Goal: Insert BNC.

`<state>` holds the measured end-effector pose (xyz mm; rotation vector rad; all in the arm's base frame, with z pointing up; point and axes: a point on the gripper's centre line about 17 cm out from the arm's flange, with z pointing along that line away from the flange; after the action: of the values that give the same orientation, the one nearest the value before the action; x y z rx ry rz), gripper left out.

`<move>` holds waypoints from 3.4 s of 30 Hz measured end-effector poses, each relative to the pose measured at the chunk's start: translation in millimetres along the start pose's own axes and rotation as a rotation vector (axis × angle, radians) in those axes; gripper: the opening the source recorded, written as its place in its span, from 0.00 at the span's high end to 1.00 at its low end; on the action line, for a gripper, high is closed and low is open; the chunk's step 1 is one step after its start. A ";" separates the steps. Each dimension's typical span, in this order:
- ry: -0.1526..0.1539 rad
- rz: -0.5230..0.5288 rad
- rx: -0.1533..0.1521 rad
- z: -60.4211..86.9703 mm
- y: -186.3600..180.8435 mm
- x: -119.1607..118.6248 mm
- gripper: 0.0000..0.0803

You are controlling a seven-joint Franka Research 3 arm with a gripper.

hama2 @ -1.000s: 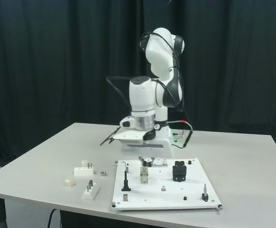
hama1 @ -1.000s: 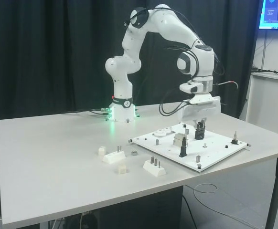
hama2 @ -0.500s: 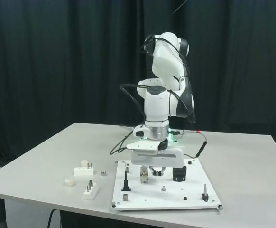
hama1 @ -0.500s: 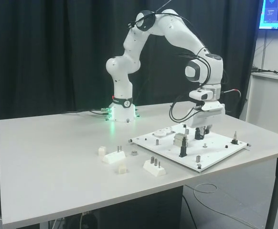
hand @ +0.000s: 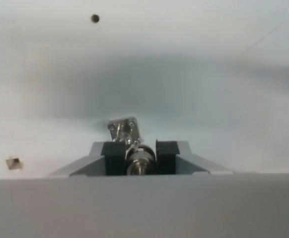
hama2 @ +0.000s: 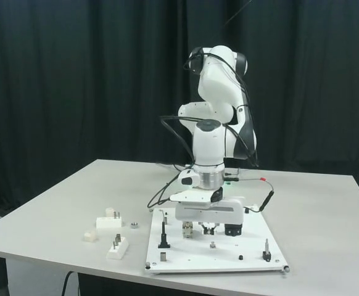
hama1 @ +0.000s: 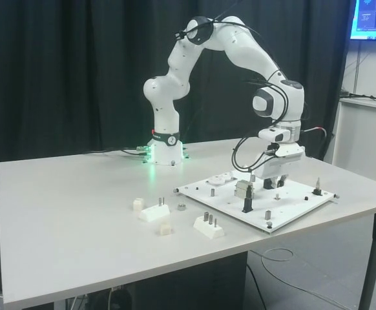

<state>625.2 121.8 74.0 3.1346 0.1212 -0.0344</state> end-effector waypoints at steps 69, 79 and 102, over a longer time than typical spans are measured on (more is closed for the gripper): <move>0.015 0.048 -0.059 27.1 -9.0 -0.7 0.85; 0.011 0.041 -0.054 28.3 -4.8 -1.1 0.85; 0.006 0.037 -0.011 29.4 -2.2 -0.4 0.85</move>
<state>624.0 123.8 44.6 3.1253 0.0628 -0.0240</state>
